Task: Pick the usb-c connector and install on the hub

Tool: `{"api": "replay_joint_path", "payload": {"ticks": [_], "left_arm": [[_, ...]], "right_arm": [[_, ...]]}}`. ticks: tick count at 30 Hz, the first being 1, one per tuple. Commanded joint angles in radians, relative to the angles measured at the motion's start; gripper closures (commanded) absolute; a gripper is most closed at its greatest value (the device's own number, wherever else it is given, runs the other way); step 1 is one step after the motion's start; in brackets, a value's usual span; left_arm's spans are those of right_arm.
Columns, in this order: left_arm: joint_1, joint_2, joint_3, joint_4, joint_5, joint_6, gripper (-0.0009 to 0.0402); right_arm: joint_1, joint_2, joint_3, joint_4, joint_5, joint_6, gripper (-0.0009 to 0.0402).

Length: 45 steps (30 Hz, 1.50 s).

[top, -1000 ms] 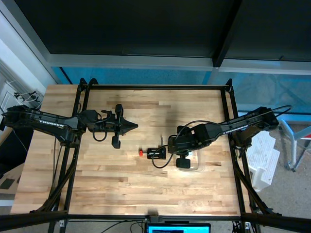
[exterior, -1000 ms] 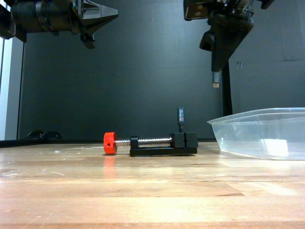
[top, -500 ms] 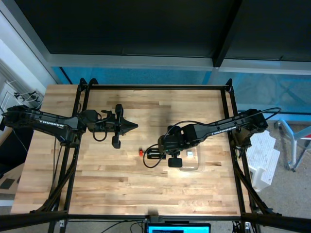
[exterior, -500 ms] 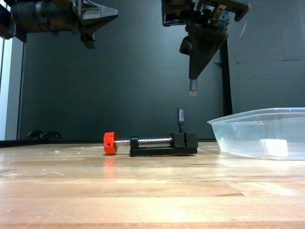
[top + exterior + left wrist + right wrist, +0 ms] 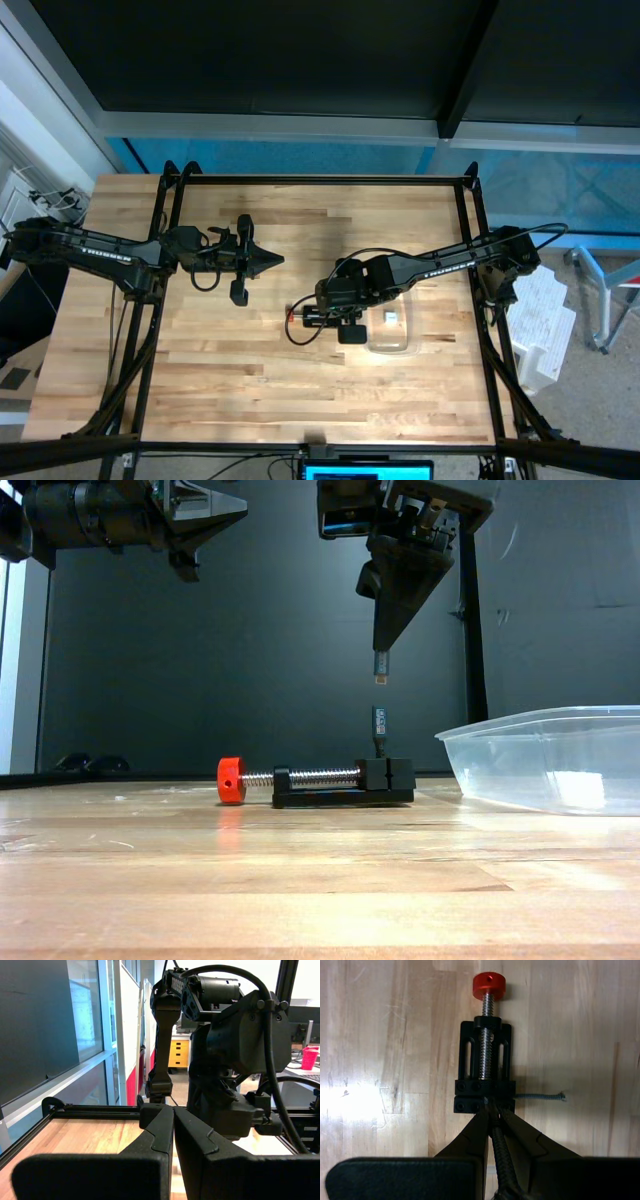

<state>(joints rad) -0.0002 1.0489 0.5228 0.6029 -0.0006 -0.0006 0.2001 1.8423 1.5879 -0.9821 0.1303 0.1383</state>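
My right gripper (image 5: 381, 645) is shut on the usb-c connector (image 5: 381, 667), which hangs tip down. It is a short way above the hub (image 5: 378, 728) and clear of it. The hub stands upright in a black vise (image 5: 340, 780) with a red knob (image 5: 230, 780). In the right wrist view the fingers (image 5: 475, 1132) pinch the connector's cable (image 5: 501, 1160) just over the vise (image 5: 485, 1087). From above, the right gripper (image 5: 325, 303) covers the vise (image 5: 305, 317). My left gripper (image 5: 272, 260) hovers shut and holds nothing, high at the left, with its fingers (image 5: 160, 1127) pressed together.
A clear plastic container (image 5: 545, 760) sits on the table right of the vise, with a small white item (image 5: 391, 318) inside it. A thin loose wire (image 5: 540, 1096) lies beside the vise. A black frame (image 5: 320, 180) borders the wooden table.
The right gripper has carried the usb-c connector left and down, from over the container's edge to just above the hub. The left arm has not moved.
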Motion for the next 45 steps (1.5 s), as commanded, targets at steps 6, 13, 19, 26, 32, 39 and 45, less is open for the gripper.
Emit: {"api": "replay_joint_path", "payload": {"ticks": [6,13,19,26,32,39,45], "left_arm": [[0.0,0.0,0.0,0.0,0.0,0.0,0.0393],[0.0,0.0,0.0,0.0,0.0,0.0,0.0393],[0.0,0.0,0.0,0.0,0.0,0.0,0.0393],[0.0,0.0,0.0,0.0,0.0,0.0,0.0393],[0.0,0.0,0.0,0.0,0.0,0.0,0.0393],[0.0,0.0,0.0,0.0,0.0,0.0,0.0393],[0.0,0.0,0.0,0.0,0.0,0.0,0.0393]], "right_arm": [[0.0,0.0,-0.002,-0.001,0.0,-0.01,0.0389],[0.0,0.0,-0.002,0.0,0.001,-0.043,0.0389],[0.0,0.0,-0.011,0.008,0.001,-0.042,0.0389],[-0.004,0.0,-0.023,0.027,0.001,-0.044,0.0389],[-0.006,0.0,-0.043,0.036,0.001,-0.044,0.0389],[-0.007,0.0,-0.069,0.067,0.001,-0.043,0.0389],[-0.008,0.0,-0.075,0.073,0.001,-0.043,0.0389]]}}
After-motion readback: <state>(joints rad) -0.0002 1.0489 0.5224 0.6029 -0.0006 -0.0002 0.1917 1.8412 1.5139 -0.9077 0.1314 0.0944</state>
